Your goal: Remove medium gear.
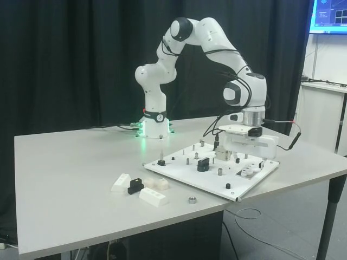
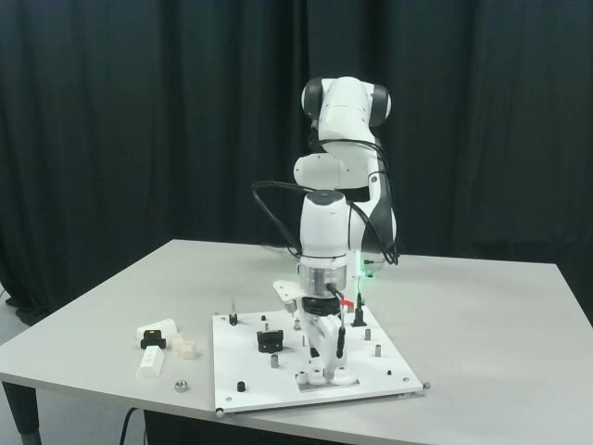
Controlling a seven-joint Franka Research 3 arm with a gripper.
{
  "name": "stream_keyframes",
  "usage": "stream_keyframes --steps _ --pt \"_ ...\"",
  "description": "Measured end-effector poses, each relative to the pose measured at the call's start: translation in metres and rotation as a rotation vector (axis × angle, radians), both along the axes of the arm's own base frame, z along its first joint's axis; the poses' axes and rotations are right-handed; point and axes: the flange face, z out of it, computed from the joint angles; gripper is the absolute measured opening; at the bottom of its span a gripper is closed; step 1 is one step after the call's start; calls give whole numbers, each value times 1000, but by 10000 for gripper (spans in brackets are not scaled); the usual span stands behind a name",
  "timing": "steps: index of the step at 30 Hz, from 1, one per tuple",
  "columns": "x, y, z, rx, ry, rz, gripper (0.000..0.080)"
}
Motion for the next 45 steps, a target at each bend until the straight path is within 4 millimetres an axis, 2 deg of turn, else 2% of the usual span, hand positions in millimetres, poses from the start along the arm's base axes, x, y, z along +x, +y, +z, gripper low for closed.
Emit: stream_keyframes --steps 26,27,32,33,41,42,45 --pt "6 -7 -14 -9 1 -12 800" --pt "6 -8 -14 -9 2 -14 653" --pt "6 -12 -17 -11 6 -19 653" --pt "6 -12 -18 -11 6 -20 488" --pt "8 -12 -16 -11 5 -20 488" --pt "8 -12 -15 -11 5 -19 284" --pt "8 -12 -15 -11 5 -19 284"
